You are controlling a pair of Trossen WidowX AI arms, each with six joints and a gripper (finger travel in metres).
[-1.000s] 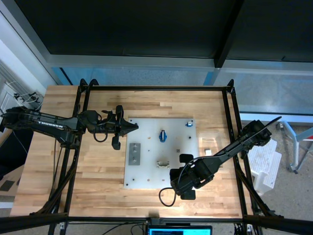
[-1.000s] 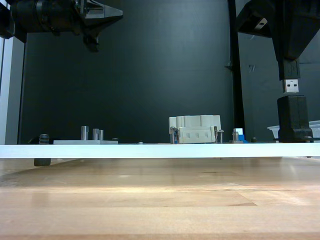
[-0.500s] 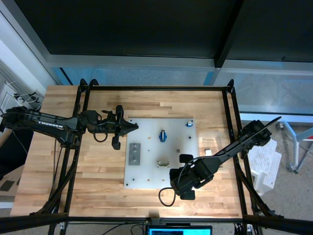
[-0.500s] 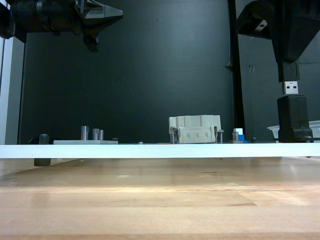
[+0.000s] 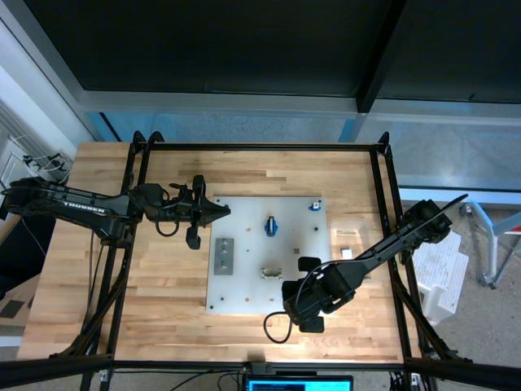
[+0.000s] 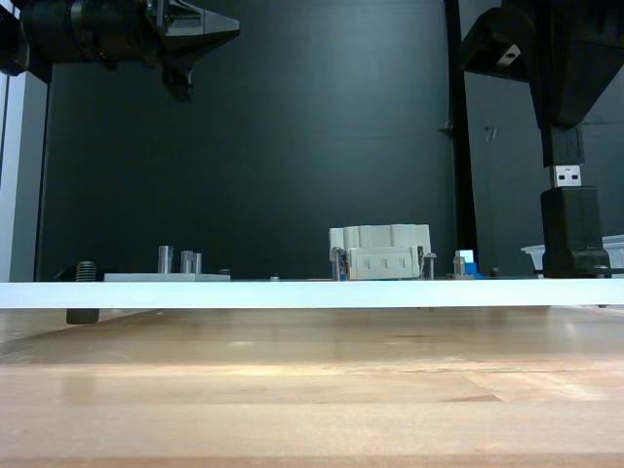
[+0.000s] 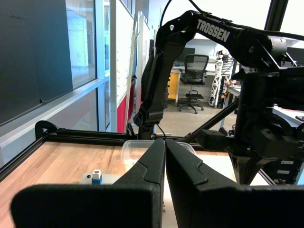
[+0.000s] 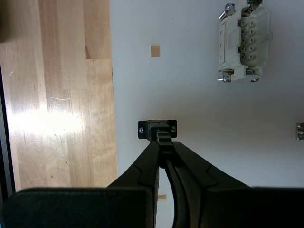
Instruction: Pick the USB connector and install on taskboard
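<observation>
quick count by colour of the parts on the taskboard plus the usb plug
Grey: 1, block
Blue: 2, knob, small corner piece
Beige: 1, multi-pin connector
Black: 2, socket, USB connector held by the right gripper above it
Total: 6
Left gripper, fingers shut, hovers near the taskboard's far-left corner.

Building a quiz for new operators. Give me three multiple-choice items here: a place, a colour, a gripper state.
1. Where is the USB connector relative to the black socket? A) fully seated in it B) held just above it by the right gripper C) lying loose beside it
2. The multi-pin connector on the taskboard is: A) beige B) red C) green
3. The left gripper, high by the taskboard's far-left corner, is: A) wide open B) shut, empty C) shut on a part
Answers: B, its metal tip shows above the socket; A, seen from the right wrist; B, fingers meet on nothing.
</observation>
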